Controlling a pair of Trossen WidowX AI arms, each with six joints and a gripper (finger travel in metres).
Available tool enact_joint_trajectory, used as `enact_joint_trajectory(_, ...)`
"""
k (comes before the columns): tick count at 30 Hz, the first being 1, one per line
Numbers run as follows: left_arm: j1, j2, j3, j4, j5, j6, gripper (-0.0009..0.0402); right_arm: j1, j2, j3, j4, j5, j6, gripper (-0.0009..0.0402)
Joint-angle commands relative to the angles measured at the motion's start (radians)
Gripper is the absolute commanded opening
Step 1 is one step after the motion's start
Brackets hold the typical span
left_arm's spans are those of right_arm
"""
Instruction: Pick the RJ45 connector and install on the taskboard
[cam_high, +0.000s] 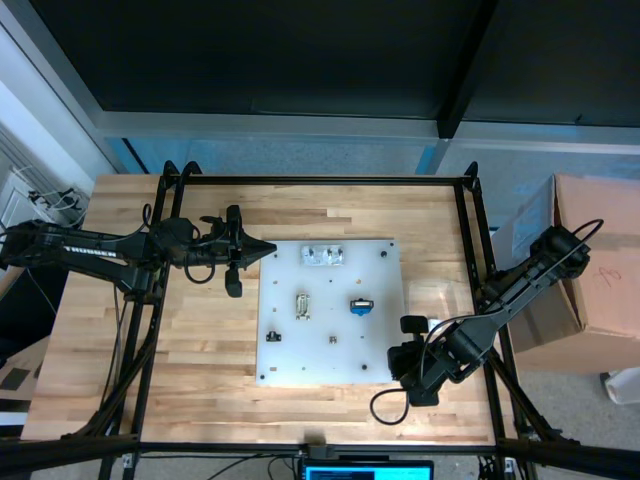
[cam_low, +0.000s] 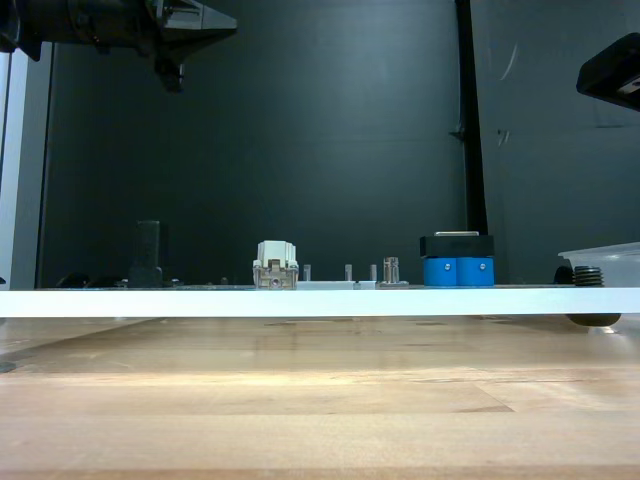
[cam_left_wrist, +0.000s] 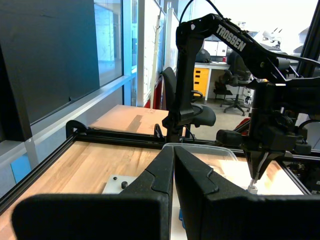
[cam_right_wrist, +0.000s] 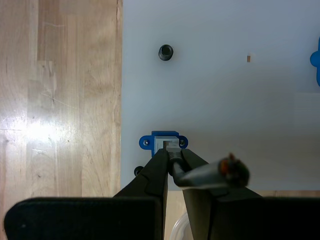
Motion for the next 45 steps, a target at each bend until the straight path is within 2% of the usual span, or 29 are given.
enact_joint_trajectory(1,0.0,0.0,0.0,0.0,0.0,0.0,0.0,0.0,0.0,-0.002,0.007,0.001,-0.003,0.0)
enact_joint_trajectory(35,0.0,0.0,0.0,0.0,0.0,0.0,0.0,0.0,0.0,-0.015,0.022,-0.02,-0.054,0.0)
enact_joint_trajectory(45,0.0,0.0,0.0,0.0,0.0,0.0,0.0,0.0,0.0,-0.093,0.093,-0.024,-0.036,0.0)
